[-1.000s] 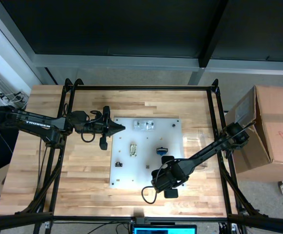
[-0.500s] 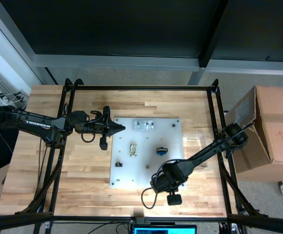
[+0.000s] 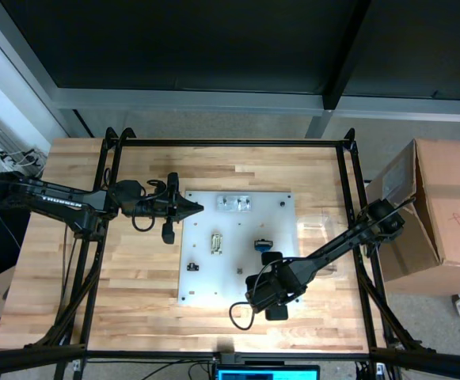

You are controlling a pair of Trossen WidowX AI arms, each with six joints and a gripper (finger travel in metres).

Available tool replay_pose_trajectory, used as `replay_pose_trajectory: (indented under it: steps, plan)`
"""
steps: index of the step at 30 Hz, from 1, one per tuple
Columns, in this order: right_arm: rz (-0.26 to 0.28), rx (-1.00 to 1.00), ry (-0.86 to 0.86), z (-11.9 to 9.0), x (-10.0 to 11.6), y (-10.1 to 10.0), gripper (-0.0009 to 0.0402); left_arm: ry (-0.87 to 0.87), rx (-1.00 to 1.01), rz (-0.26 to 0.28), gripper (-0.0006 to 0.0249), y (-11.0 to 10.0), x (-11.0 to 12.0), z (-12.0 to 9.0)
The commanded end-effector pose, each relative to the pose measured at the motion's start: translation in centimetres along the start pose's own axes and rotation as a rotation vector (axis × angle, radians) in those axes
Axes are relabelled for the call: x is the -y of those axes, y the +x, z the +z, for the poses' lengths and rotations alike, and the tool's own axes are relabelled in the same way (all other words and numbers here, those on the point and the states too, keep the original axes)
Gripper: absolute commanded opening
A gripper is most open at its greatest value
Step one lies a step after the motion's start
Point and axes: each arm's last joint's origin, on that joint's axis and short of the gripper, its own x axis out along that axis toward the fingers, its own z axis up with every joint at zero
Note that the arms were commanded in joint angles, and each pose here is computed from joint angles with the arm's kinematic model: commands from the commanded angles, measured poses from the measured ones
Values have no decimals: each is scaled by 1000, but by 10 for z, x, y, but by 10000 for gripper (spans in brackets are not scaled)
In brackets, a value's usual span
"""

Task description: Pick the M12 nut and place it on its threads and fasten

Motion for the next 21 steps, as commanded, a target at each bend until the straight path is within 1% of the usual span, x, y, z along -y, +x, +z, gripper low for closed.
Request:
replay_pose_trajectory:
  steps: [1, 2, 3, 4, 6, 7, 8, 9, 10, 11, 15, 17, 19, 21]
  plan:
    - [5, 1, 0, 0, 0, 0, 0, 0, -1, 0, 0, 0, 0, 0]
    - [16, -4, 0, 0, -1, 0, 0, 0, -1, 0, 0, 0, 0, 0]
    - [44, -17, -1, 0, -1, 0, 0, 0, -1, 0, 0, 0, 0, 0]
    - [90, -38, -5, -1, -3, 0, 0, 0, -1, 0, 0, 0, 0, 0]
    - [208, -87, -40, -2, -6, -1, 0, 0, -1, 0, 0, 0, 0, 0]
    - [245, -104, -56, -2, -7, -1, 0, 0, -1, 0, 0, 0, 0, 0]
    - [262, -117, -62, -3, -8, -1, 0, 0, -1, 0, 0, 0, 0, 0]
    - [261, -123, -64, -3, -8, -1, 0, 0, -1, 0, 0, 0, 0, 0]
    - [253, -127, -63, -4, -7, -1, 0, 0, -1, 0, 0, 0, 0, 0]
    - [229, -125, -62, -4, -6, -1, 0, 0, -1, 0, 0, 0, 0, 0]
    - [65, -80, -27, -5, 0, -1, 0, 0, -1, 0, 0, 0, 0, 0]
    - [13, -56, -12, -4, 1, -1, 0, 0, -1, 0, 0, 0, 0, 0]
    - [-24, -27, -1, -3, 2, 0, 0, 0, -1, 0, 0, 0, 0, 0]
    - [-21, -11, 3, -1, 1, 0, 0, 0, -1, 0, 0, 0, 0, 0]
